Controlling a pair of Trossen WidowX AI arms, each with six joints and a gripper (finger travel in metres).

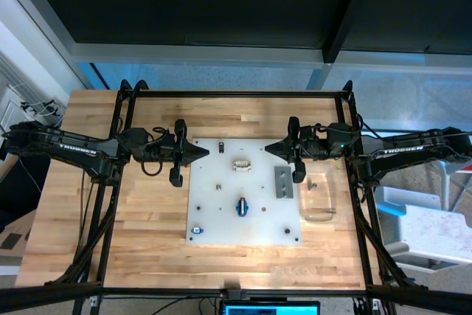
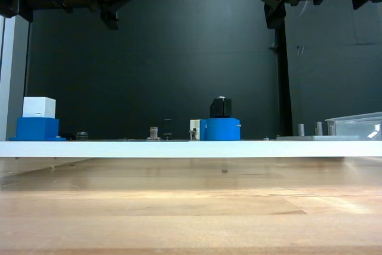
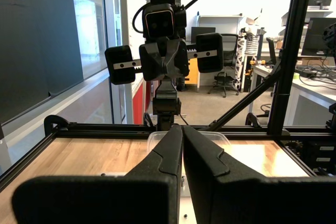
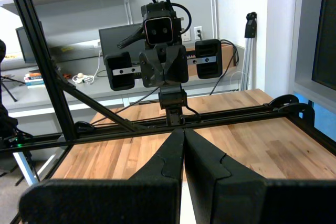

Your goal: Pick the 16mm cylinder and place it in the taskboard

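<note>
Hovering above one white taskboard [image 1: 214,215], the left gripper [image 1: 204,151] and right gripper [image 1: 270,148] face each other, both with fingers pressed together. One clear tray [image 1: 322,198] lies right of it.

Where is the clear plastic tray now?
In the high view the clear tray lies right of the taskboard, beside its grey block. The left gripper and right gripper, both shut, hover over the board's far corners.
</note>
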